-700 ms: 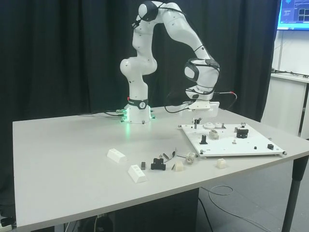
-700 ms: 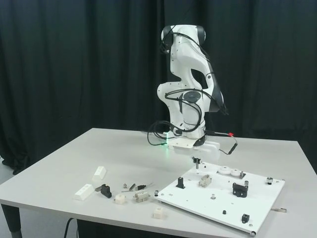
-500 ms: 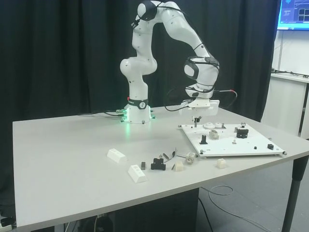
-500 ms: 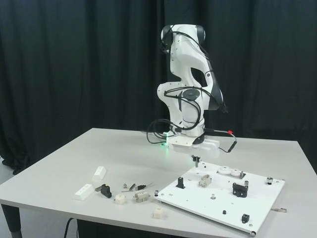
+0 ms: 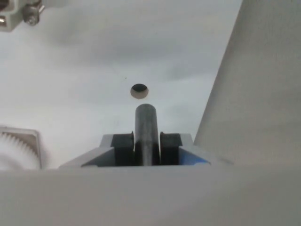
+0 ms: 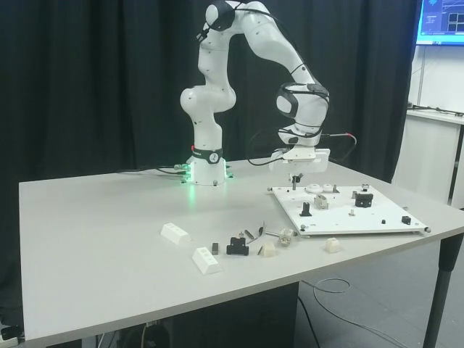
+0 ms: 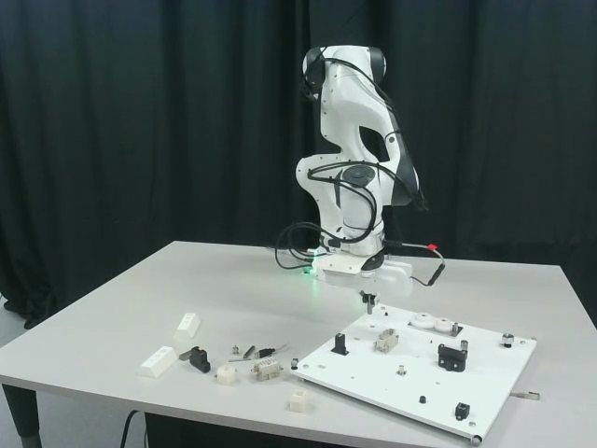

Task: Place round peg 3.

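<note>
No brand, label or readable writing shows on the arm, the parts or the board; the screen (image 6: 441,22) at the upper corner of the first room view carries marks too small to read.

The pincer (image 5: 146,141) is closed on round peg 3 (image 5: 145,127), a dark cylinder gripped between the two black pads (image 5: 123,147), with its free end sticking out beyond the fingertips. In the wrist view that end points toward a small round hole (image 5: 138,90) in the white assembly board (image 5: 84,70); peg tip and hole are apart, with bare board between them. A white toothed gear (image 5: 14,150) sits at the edge of that view.

In the room views the pincer (image 6: 295,178) hangs above the board's (image 6: 384,221) corner nearest the arm's base (image 6: 205,172), clear of the surface, the peg (image 7: 370,301) held upright below it. The board (image 7: 485,383) lies on the grey bench (image 6: 94,239) and bears black fixtures (image 7: 451,356) and white gears (image 7: 423,322).

Loose on the bench beside the board lie two white blocks (image 6: 175,233), a black part (image 6: 237,247) and several small white pieces (image 6: 332,245).
</note>
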### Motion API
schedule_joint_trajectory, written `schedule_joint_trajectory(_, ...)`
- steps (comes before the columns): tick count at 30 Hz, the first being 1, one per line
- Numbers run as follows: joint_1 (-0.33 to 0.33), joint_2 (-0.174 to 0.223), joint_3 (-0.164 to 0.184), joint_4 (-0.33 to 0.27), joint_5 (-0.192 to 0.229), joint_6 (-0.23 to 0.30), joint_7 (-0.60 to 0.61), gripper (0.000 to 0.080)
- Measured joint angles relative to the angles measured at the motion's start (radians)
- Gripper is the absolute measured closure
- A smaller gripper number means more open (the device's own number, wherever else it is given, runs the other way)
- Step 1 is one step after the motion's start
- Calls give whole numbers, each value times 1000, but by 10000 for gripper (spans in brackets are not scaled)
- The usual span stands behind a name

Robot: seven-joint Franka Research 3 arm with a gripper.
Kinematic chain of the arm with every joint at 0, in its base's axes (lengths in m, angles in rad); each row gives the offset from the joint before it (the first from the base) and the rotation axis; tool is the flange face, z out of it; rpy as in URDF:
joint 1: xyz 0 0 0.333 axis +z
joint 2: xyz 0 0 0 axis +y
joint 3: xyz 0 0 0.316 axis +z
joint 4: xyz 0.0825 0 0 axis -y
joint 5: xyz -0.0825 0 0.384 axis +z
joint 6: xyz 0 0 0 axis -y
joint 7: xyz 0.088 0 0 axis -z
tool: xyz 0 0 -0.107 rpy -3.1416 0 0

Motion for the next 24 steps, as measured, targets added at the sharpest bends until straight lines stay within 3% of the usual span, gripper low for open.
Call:
schedule_joint_trajectory(16,0,0,-4,4,-14,4,-3,690)
schedule_joint_trajectory(24,0,0,-27,14,-57,20,-20,690)
